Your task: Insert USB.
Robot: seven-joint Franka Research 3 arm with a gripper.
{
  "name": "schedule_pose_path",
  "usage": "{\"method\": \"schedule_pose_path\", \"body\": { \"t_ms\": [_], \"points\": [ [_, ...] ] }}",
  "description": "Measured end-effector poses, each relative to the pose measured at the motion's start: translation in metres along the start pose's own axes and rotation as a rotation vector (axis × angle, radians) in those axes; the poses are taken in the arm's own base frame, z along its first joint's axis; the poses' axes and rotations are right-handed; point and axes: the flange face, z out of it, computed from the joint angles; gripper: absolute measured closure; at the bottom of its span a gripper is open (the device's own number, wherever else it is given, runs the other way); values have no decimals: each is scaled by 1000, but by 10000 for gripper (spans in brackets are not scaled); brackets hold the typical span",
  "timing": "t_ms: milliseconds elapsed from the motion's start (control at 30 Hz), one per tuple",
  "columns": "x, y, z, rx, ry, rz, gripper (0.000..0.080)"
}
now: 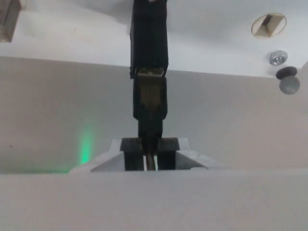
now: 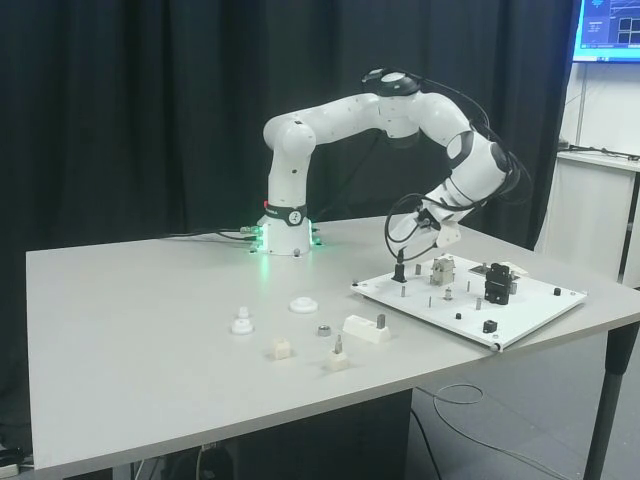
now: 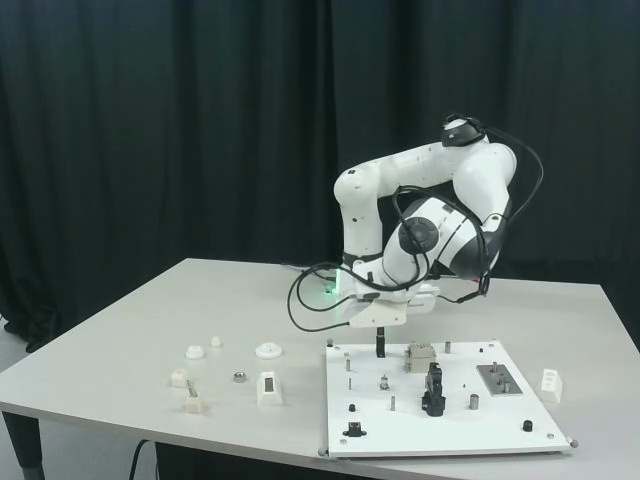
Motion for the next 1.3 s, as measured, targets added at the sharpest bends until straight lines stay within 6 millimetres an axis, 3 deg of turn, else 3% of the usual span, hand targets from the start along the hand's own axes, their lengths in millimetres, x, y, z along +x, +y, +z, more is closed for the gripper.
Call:
{"method": "schedule_pose_path", "body": {
  "t_ms": [1033, 1067, 1300],
  "points": [
    [-2, 0, 0, 16, 8, -18, 746],
    [-3, 1, -1, 15, 10, -18, 623],
    [-10, 5, -10, 8, 13, -13, 623]
  ]
}}
